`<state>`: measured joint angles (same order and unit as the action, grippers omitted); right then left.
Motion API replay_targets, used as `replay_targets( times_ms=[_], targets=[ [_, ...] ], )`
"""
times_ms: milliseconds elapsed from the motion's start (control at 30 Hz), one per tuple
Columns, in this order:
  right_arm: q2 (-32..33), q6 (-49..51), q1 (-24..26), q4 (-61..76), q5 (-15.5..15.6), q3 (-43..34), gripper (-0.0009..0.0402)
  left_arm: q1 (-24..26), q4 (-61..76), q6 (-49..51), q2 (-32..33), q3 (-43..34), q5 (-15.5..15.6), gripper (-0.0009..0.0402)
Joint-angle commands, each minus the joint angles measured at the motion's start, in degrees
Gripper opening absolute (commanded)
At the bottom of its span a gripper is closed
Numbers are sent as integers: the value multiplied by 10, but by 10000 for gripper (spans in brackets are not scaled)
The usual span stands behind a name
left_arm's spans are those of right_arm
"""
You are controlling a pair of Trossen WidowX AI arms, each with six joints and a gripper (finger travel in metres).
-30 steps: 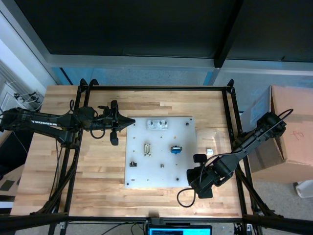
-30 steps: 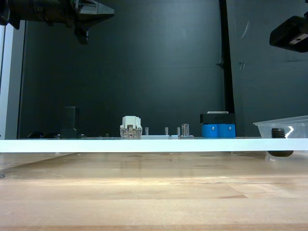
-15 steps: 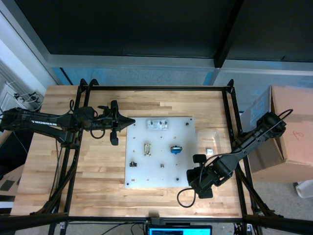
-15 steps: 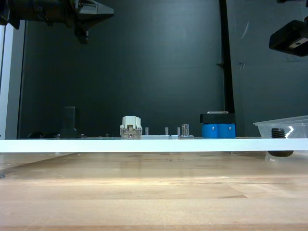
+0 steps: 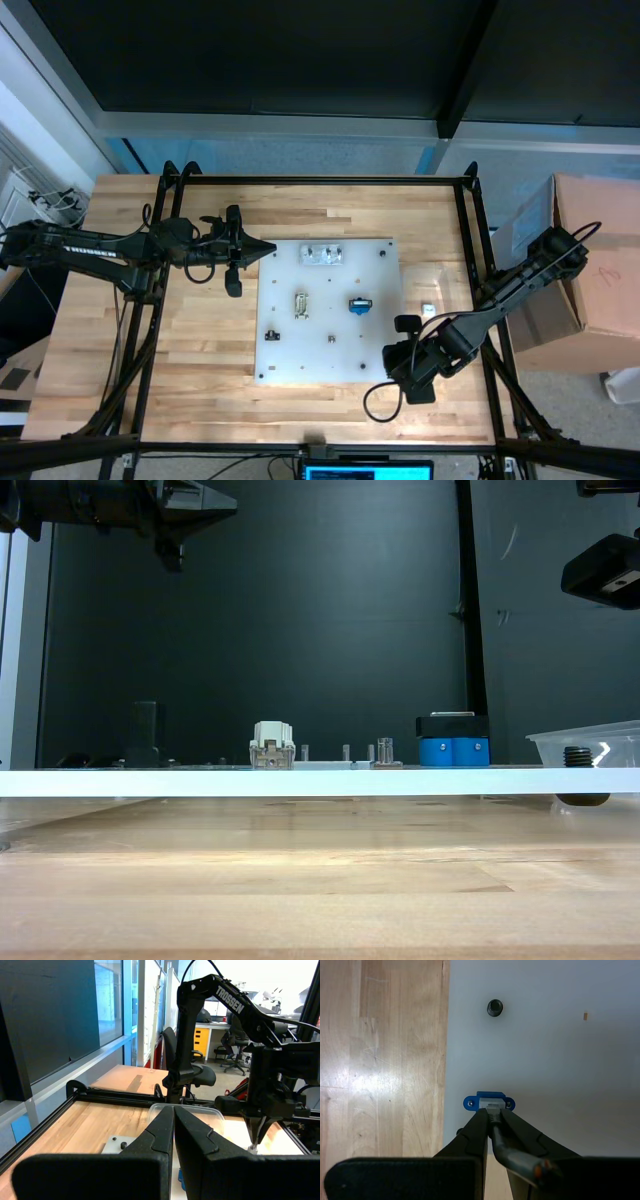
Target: Pick the RJ45 connector and install on the taskboard
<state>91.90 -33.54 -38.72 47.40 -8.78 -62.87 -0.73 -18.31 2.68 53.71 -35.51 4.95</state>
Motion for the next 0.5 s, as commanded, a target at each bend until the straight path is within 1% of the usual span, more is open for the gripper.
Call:
replay_targets(
  times_ms=[33,300,500],
  targets=[
    [0,0,1,-1,11,12,0,0,0,0,0,0,0,0],
    [-12,0,1,13,8,8,5,0,0,0,0,0,0,0],
    [-18,0,1,12,8,7,33,0,0,0,0,0,0,0]
  ],
)
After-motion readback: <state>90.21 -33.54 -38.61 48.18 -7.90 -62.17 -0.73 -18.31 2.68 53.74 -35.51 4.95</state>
